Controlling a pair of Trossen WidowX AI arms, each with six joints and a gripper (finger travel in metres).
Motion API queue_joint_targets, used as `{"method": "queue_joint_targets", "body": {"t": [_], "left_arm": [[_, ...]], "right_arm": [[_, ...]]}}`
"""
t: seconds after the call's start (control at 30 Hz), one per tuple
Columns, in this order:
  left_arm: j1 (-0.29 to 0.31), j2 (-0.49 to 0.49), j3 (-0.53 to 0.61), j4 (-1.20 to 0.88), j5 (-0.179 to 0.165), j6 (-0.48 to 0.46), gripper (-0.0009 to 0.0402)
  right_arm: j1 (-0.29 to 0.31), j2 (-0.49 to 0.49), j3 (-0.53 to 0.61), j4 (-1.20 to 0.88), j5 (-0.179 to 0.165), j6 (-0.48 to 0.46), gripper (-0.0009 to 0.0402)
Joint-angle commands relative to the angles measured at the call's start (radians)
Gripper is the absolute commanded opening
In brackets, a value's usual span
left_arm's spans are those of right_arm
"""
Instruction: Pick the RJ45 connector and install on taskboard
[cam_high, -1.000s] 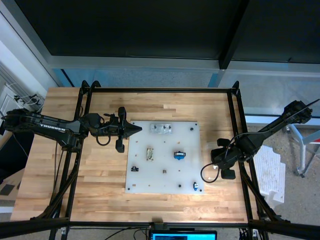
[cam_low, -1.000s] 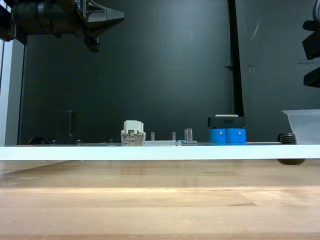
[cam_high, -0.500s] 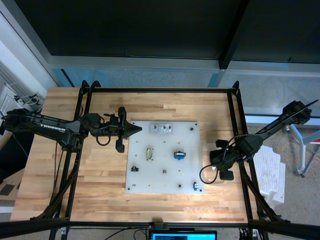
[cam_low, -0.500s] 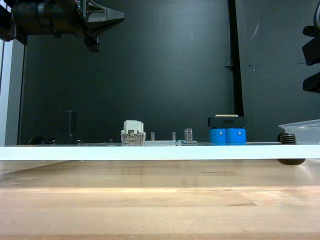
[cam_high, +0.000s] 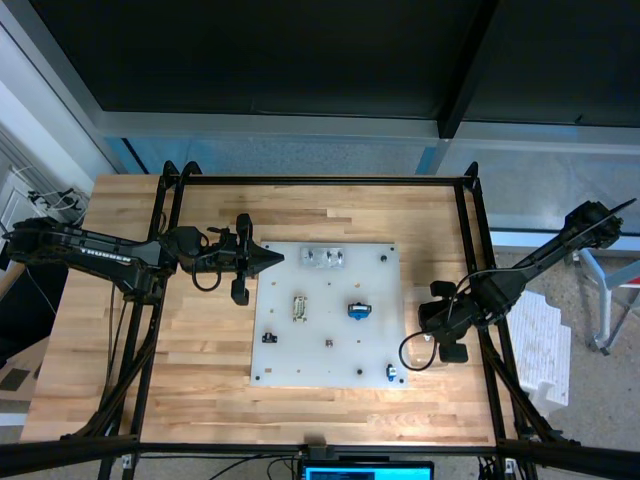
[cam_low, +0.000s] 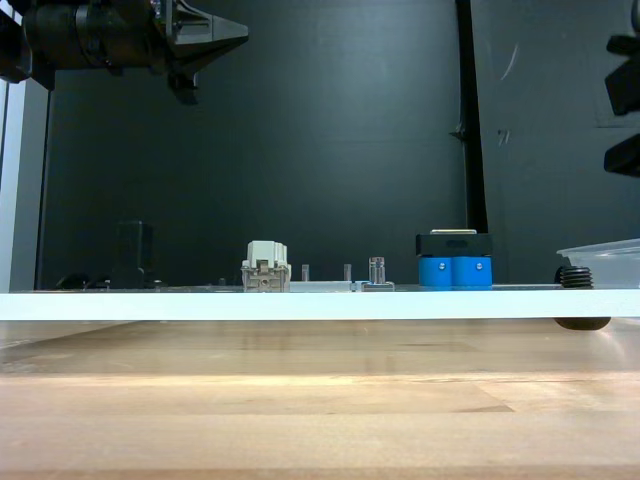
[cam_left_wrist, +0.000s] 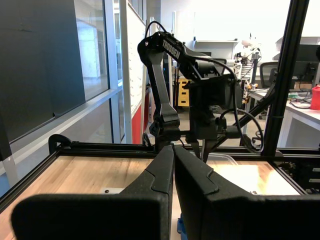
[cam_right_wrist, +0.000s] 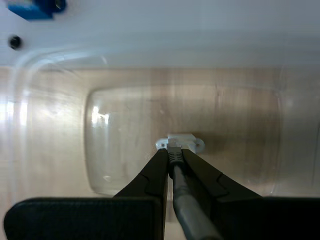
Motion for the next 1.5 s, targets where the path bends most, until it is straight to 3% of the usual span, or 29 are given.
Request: {"method": "queue_joint_targets", "body": {"t": [0.03,0.2,0.73,1.5], "left_arm": [[0.000,0.000,0.000,0.000,0.000,0.000,0.0000],[0.000,0.000,0.000,0.000,0.000,0.000,0.0000],[0.000,0.000,0.000,0.000,0.000,0.000,0.0000],[0.000,0.000,0.000,0.000,0.000,0.000,0.0000]], "right_arm": [[0.002,0.023,0.045,-0.033,0.002,0.005,0.0000],[0.010,0.080,0.117,-0.041,0.020,0.047,0.0000],[0.098,0.276,0.301,-0.047,0.030,0.180,0.0000],[0.124,0.457,0.486,-0.078,0.055,0.167,0.0000]]}}
